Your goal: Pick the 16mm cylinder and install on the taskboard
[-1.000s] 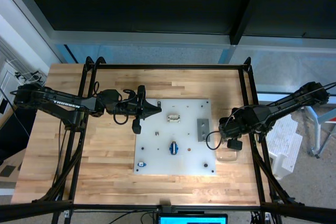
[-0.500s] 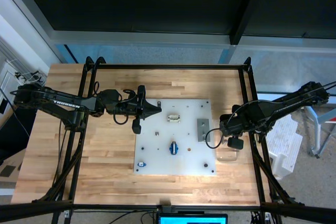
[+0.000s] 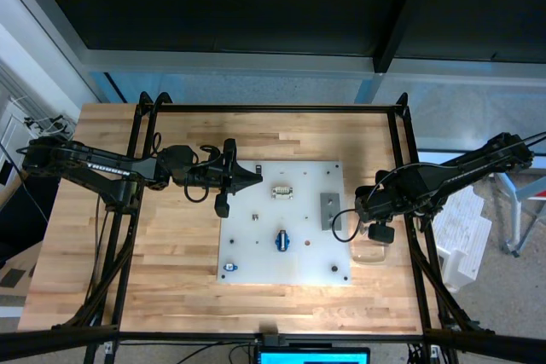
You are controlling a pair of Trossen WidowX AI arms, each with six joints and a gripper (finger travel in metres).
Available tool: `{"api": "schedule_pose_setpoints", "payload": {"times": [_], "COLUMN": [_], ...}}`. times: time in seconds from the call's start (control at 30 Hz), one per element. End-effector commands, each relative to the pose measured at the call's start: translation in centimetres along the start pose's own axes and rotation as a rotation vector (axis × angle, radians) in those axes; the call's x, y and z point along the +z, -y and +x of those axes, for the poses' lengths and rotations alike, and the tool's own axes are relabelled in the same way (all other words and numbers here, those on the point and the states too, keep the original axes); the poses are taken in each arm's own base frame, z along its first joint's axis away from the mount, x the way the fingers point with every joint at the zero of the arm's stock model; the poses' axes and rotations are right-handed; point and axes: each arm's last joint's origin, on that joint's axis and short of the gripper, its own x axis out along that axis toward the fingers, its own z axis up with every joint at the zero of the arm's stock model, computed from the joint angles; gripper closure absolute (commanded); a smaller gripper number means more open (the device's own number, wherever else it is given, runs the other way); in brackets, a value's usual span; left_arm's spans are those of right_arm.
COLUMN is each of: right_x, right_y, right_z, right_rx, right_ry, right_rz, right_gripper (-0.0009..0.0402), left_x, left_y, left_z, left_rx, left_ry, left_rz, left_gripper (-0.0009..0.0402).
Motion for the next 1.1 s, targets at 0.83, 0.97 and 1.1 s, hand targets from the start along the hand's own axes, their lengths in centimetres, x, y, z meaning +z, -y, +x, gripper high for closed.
{"api": "schedule_pose_setpoints", "payload": {"times": [0.83, 0.97, 1.1], "right_x": [-0.3, -0.5, -0.6], "right_y": [-1.0, -1.7, -2.1], "right_z": [-0.1, 0.0, 0.1], "right_rx": [0.047, 0.048, 0.054], "right_ry": [0.011, 0.005, 0.009], "right_rz": [-0.044, -0.072, -0.087], "right_gripper": [0.0392, 0.0362, 0.0303], "left_x": [0.0, 0.0, 0.0], "left_y": [0.0, 0.0, 0.0], "left_z": [0.0, 0.0, 0.0], "left_rx": [0.0, 0.0, 0.0], "left_ry": [0.0, 0.0, 0.0], "left_rz": [0.0, 0.0, 0.0], "left_gripper": [0.0393, 0.0393, 0.0393]}}
